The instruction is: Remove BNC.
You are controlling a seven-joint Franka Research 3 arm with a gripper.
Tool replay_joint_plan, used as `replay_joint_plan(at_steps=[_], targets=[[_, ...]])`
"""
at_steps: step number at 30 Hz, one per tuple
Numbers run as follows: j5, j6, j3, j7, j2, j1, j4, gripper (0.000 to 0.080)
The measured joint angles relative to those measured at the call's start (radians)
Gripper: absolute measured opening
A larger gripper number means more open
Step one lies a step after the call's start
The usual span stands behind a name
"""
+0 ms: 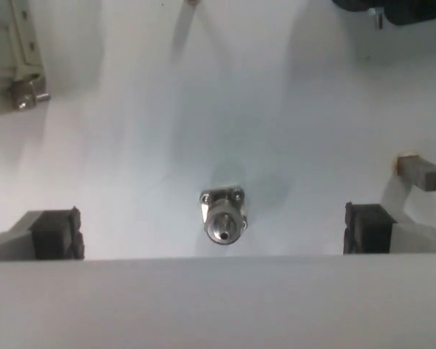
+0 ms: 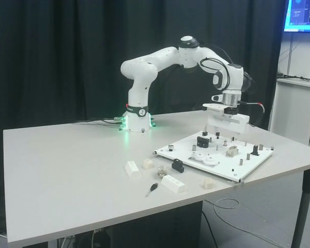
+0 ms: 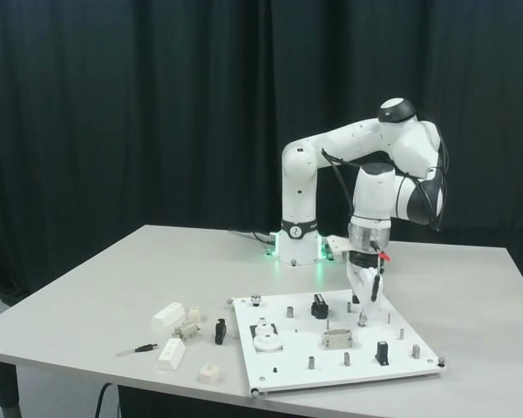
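The BNC connector is a small metal socket on a square flange, standing upright on the white board. My gripper hangs just above it, open, with the black fingertips far apart on either side and nothing held. In the first room view the gripper points down over the back part of the board. In the second room view the gripper hovers right over the connector.
A small grey peg, a white block with a metal fitting and a black part stand on the board near the connector. Loose white blocks, a black piece and a pin lie on the grey table.
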Motion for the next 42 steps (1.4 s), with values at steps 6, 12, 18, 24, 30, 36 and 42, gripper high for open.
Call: replay_joint_plan(at_steps=[6,12,18,24,30,36,42], targets=[[0.000,0.005,0.015,0.000,0.000,0.000,0.003,0.0800],[0.002,0.013,0.026,0.000,0.000,0.000,0.005,0.0800],[0.004,0.020,0.034,0.000,0.000,0.000,0.007,0.0800],[0.004,0.022,0.039,0.000,0.000,-0.003,0.009,0.0800],[0.004,0.022,0.040,-0.001,0.000,-0.006,0.010,0.0800],[0.005,0.022,0.042,-0.001,0.000,-0.011,0.011,0.0800],[0.010,0.022,0.045,-0.001,-0.001,-0.014,0.011,0.0800]])
